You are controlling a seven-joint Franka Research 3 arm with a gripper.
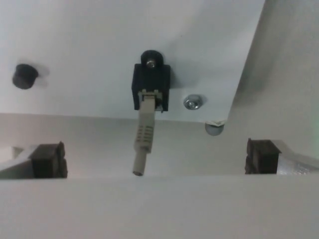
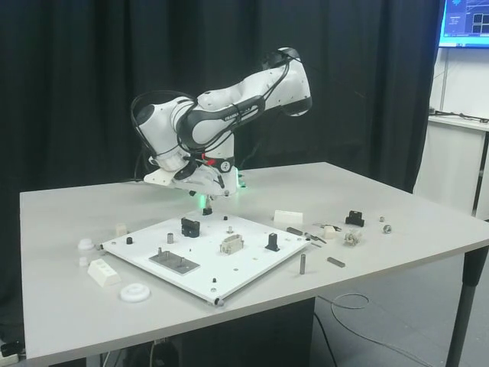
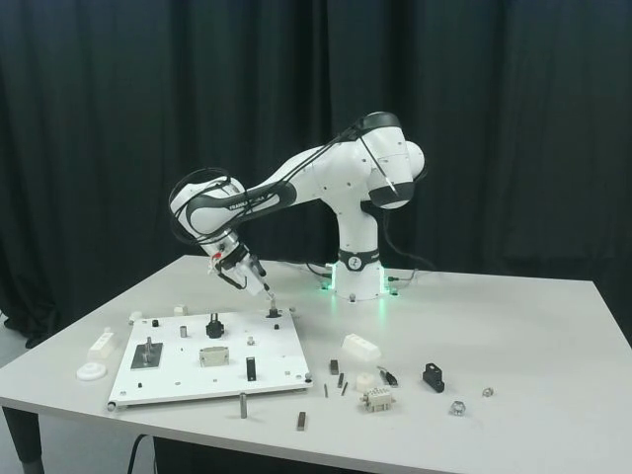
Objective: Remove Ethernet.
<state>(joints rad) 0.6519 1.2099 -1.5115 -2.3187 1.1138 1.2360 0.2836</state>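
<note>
Ethernet plug (image 1: 143,130), a short grey connector with a stub of cable, sits pushed into a black socket block (image 1: 151,85) that is screwed to the white board (image 1: 99,45). The wrist view shows this socket close to one corner of the board, with a metal screw (image 1: 192,102) just beside it. In the second room view the socket stands at the board's far edge, near the corner closest to the arm's base. The gripper (image 1: 154,162) hangs near the plug with its two black fingertips (image 1: 49,160) spread wide apart, one on each side of the plug and touching nothing.

This looks like the approach step, before any grasp. The next move probably calls for lowering the fingers around the plug body, closing on it, perhaps pressing its latch, and pulling straight out along the socket's axis.
</note>
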